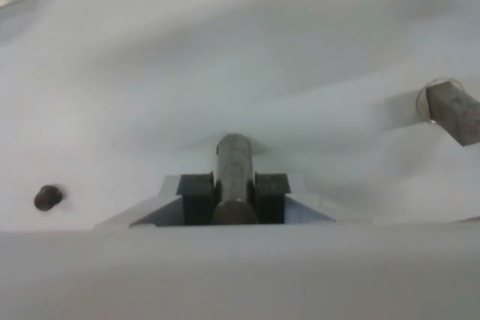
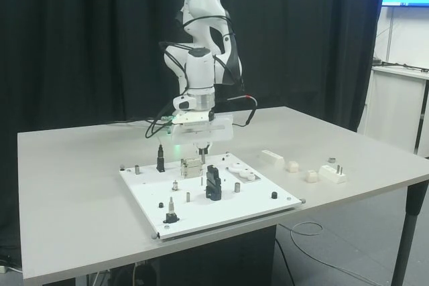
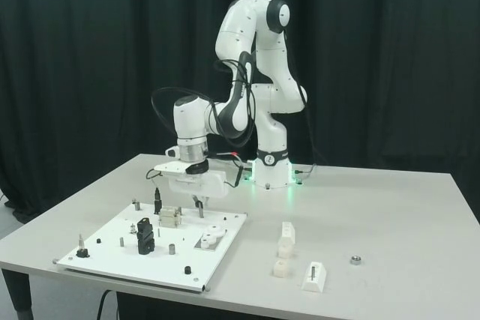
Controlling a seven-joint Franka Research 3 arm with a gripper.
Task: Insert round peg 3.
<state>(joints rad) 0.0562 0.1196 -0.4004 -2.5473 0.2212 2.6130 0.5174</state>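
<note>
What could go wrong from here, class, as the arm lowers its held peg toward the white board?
1. The round peg, clamped between the gripper's black fingers, may miss its hole and jam on the white board.
2. The descending gripper could knock the neighbouring upright peg or the grey block close by.

Upright peg (image 1: 450,114) seemingly beside claw (image 1: 234,198)

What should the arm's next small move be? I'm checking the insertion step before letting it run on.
Probably a slow, straight descent. The wrist view shows the round peg clamped between the black jaws of the gripper, its far tip close over the white board. Whether the tip has met a hole there cannot be told, so lower gently and watch for contact.
</note>
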